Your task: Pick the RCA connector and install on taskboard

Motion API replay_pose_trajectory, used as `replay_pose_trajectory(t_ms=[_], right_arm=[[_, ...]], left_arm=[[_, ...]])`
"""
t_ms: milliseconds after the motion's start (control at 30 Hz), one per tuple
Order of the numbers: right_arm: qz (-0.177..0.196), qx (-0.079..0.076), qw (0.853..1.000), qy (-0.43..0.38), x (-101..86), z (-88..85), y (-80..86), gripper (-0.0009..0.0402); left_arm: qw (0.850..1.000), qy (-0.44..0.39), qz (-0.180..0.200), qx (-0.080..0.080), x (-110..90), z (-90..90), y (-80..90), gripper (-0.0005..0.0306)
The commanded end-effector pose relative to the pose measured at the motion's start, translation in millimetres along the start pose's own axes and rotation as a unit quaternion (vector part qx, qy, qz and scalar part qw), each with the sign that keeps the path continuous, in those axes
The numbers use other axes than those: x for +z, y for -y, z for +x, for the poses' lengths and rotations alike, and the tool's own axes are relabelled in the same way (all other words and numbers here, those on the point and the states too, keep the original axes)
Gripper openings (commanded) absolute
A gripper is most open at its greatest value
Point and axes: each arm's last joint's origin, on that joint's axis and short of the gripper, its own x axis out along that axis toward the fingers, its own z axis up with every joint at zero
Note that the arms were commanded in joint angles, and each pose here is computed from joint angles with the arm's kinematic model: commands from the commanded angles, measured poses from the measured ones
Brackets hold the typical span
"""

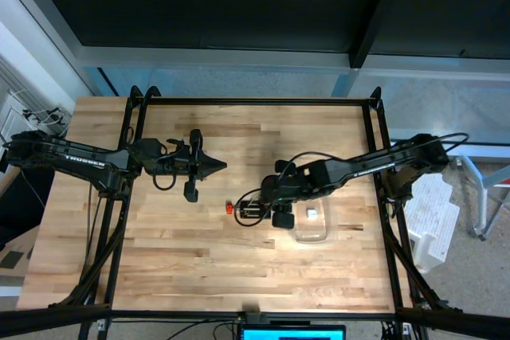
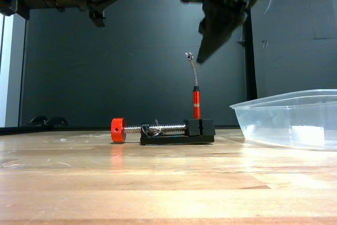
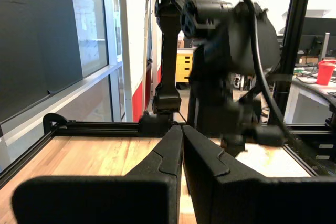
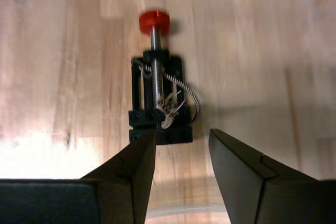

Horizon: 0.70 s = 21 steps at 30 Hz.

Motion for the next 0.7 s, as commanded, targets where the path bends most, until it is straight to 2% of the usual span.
replay_pose_trajectory(t_ms=[33, 233, 333, 433, 500, 633, 700], right_arm=[[0.002, 0.000, 1.000, 0.023, 3.0, -13.9, 8.5, 0.0115], [0.003, 0.005, 0.998, 0.067, 4.5, -33.0, 19.2, 0.0070], [0.006, 0.027, 0.995, 0.100, 1.3, -38.8, 25.7, 0.0035], [0.013, 0.032, 0.991, 0.128, -3.7, -42.4, 32.8, -0.0001], [0.013, 0.036, 0.988, 0.148, -6.7, -45.8, 37.0, 0.0003], [0.012, 0.034, 0.981, 0.193, -10.8, -53.3, 43.7, 0.0000], [0.011, 0.044, 0.975, 0.216, -13.6, -56.1, 46.4, 0.0000]], left_arm=[[1.000, 0.000, 0.000, 0.000, 0, 0.0, 0.0, 0.0000], [1.000, 0.000, 0.000, 0.000, 0, 0.0, -0.1, 0.0000], [1.000, 0.000, 0.000, 0.000, 0, 0.0, -0.1, 0.0000], [1.000, 0.000, 0.000, 0.000, 0, 0.0, 0.0, 0.0000], [1.000, 0.000, 0.000, 0.000, 0, 0.0, 0.0, 0.0000], [1.000, 0.000, 0.000, 0.000, 0, 0.0, 0.0, 0.0000], [1.000, 0.000, 0.000, 0.000, 0, 0.0, 0.0, 0.0000]])
